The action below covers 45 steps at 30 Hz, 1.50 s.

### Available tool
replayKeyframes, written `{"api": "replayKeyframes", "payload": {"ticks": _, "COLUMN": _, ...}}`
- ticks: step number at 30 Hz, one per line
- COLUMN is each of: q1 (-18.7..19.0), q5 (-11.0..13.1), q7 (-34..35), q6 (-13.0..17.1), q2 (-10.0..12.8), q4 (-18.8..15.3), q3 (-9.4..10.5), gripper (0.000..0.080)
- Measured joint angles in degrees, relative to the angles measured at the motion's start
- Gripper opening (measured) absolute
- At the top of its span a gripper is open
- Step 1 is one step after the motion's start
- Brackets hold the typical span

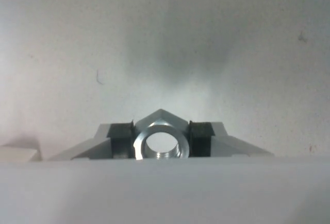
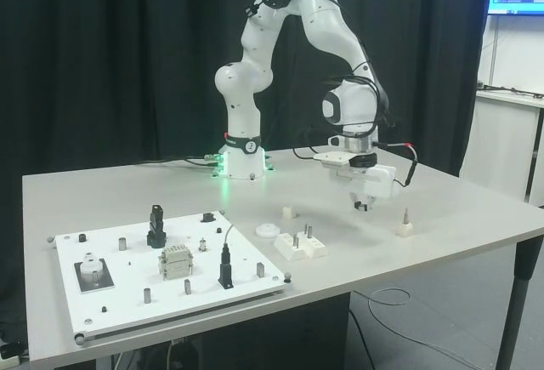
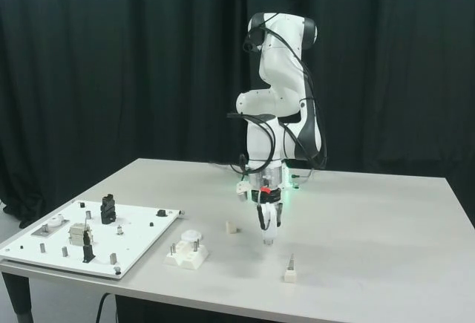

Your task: Insert bolt 4.

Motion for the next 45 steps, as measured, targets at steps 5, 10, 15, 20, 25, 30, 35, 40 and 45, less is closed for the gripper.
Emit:
{"api": "replayKeyframes", "payload": {"ticks": 5, "q1": 0.0, "q5": -0.06, "q7": -1.39, "q6": 0.0, "q2": -0.09, "q4": 0.23, "q3": -0.3, "gripper": 0.0224}}
{"api": "replayKeyframes", "payload": {"ticks": 10, "q1": 0.0, "q5": -0.09, "q7": -2.79, "q6": -0.09, "q2": -0.14, "q4": 0.67, "q3": -0.59, "gripper": 0.0224}}
{"api": "replayKeyframes", "payload": {"ticks": 15, "q1": 0.0, "q5": -0.87, "q7": -5.41, "q6": -0.16, "q2": -0.29, "q4": 1.04, "q3": -0.89, "gripper": 0.0224}}
{"api": "replayKeyframes", "payload": {"ticks": 20, "q1": 0.0, "q5": -2.58, "q7": -11.27, "q6": -0.16, "q2": -0.6, "q4": 1.27, "q3": -1.72, "gripper": 0.0224}}
{"api": "replayKeyframes", "payload": {"ticks": 25, "q1": -0.11, "q5": -3.81, "q7": -21.78, "q6": -0.17, "q2": -0.88, "q4": 1.36, "q3": -3.27, "gripper": 0.0224}}
{"api": "replayKeyframes", "payload": {"ticks": 30, "q1": -0.2, "q5": -3.88, "q7": -31.16, "q6": -0.2, "q2": -0.98, "q4": 1.35, "q3": -5.88, "gripper": 0.0224}}
{"api": "replayKeyframes", "payload": {"ticks": 35, "q1": -0.33, "q5": -4.23, "q7": -40.67, "q6": -0.63, "q2": -1.15, "q4": 1.32, "q3": -9.28, "gripper": 0.0224}}
{"api": "replayKeyframes", "payload": {"ticks": 40, "q1": -0.58, "q5": -4.41, "q7": -49.58, "q6": -1.78, "q2": -1.66, "q4": 1.23, "q3": -13.21, "gripper": 0.0224}}
{"api": "replayKeyframes", "payload": {"ticks": 45, "q1": -1.13, "q5": -5.28, "q7": -57.02, "q6": -3.17, "q2": -2.7, "q4": 1.21, "q3": -17.39, "gripper": 0.0224}}
